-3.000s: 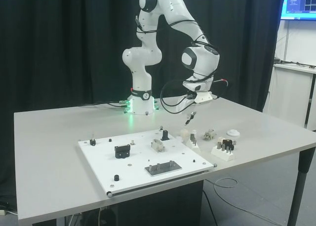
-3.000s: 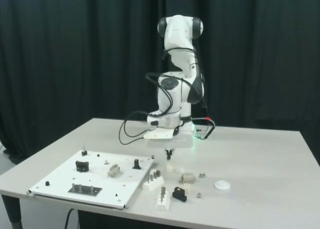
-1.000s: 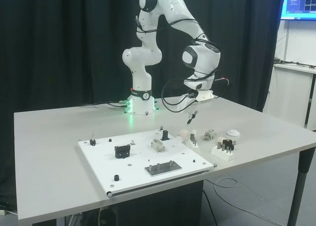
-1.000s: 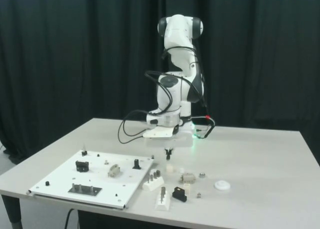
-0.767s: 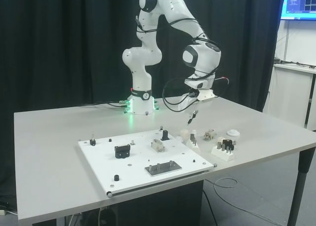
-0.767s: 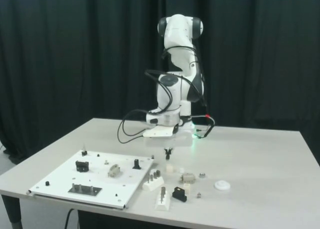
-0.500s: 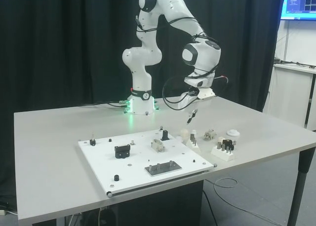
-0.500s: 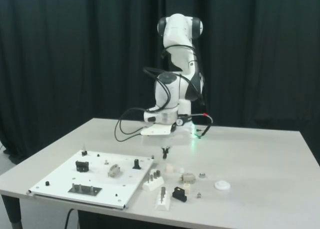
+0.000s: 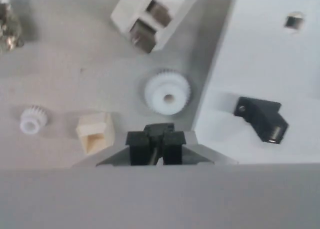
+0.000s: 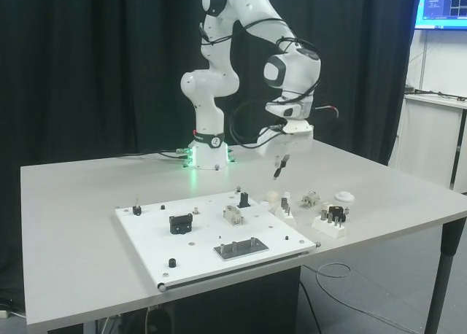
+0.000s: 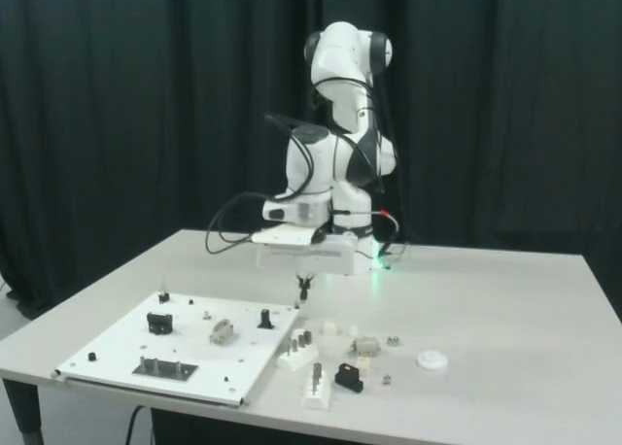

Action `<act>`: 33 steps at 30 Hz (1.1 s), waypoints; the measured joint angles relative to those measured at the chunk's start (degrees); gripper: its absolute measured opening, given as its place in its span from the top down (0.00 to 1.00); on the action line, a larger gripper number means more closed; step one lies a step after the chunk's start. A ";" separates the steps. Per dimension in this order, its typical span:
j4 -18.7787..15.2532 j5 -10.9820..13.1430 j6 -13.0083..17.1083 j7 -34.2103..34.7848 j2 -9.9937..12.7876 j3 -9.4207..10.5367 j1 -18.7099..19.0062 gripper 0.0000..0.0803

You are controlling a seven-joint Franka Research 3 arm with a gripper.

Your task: Insert USB.

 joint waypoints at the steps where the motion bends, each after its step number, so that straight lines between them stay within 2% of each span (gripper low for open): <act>1: 0.10 0.00 0.11 0.55 -0.13 -0.12 0.00 0.94; 15: 1.82 -0.94 0.99 14.88 -1.07 -2.16 0.00 0.94; 26: 2.97 -1.46 1.05 20.36 -1.07 -3.93 -0.02 0.94; 33: 3.25 -2.27 1.66 20.62 -1.07 -4.74 -0.03 0.94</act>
